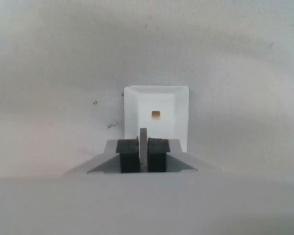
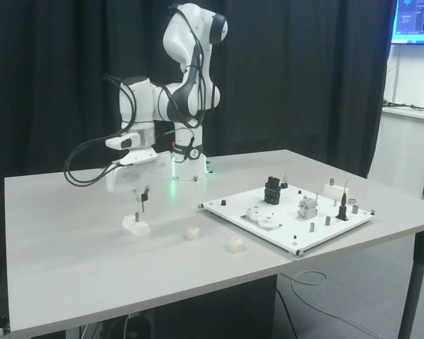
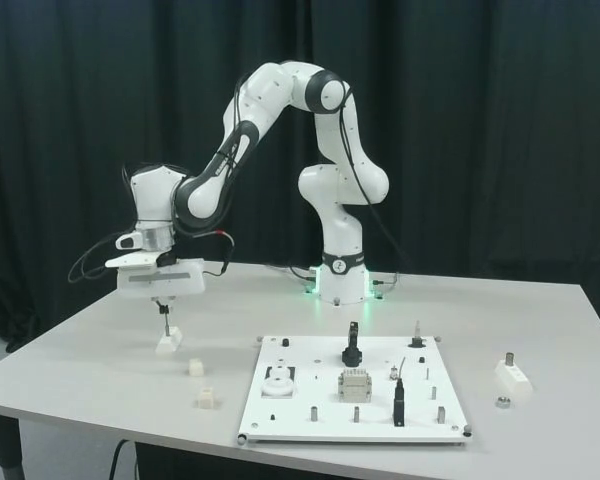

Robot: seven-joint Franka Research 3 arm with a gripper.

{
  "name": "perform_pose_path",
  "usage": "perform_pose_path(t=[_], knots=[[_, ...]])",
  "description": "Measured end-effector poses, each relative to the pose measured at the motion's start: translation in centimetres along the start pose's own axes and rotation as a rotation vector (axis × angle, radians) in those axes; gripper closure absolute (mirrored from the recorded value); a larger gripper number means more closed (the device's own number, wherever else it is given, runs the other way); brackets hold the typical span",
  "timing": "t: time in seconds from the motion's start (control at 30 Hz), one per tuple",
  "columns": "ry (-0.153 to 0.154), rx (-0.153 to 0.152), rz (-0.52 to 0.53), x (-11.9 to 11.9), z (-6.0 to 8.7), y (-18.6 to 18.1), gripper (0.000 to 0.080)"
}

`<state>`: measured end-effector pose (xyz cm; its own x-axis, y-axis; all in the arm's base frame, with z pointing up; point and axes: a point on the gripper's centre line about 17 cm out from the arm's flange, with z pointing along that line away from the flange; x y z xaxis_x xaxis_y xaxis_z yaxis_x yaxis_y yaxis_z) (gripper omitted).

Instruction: Insert square peg 1.

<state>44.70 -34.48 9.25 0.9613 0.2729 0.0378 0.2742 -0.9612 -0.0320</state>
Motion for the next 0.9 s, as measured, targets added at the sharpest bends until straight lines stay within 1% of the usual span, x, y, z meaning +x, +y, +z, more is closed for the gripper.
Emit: perform_pose_path(t=[0.2, 0.57, 0.9], knots=[[0.008, 0.000, 0.002, 0.0, -0.6, 0.1, 0.0771], [0.009, -0.001, 0.005, 0.1, -0.7, 0.1, 0.0771], [0.023, -0.005, 0.029, 1.3, -1.3, -0.5, 0.0771]])
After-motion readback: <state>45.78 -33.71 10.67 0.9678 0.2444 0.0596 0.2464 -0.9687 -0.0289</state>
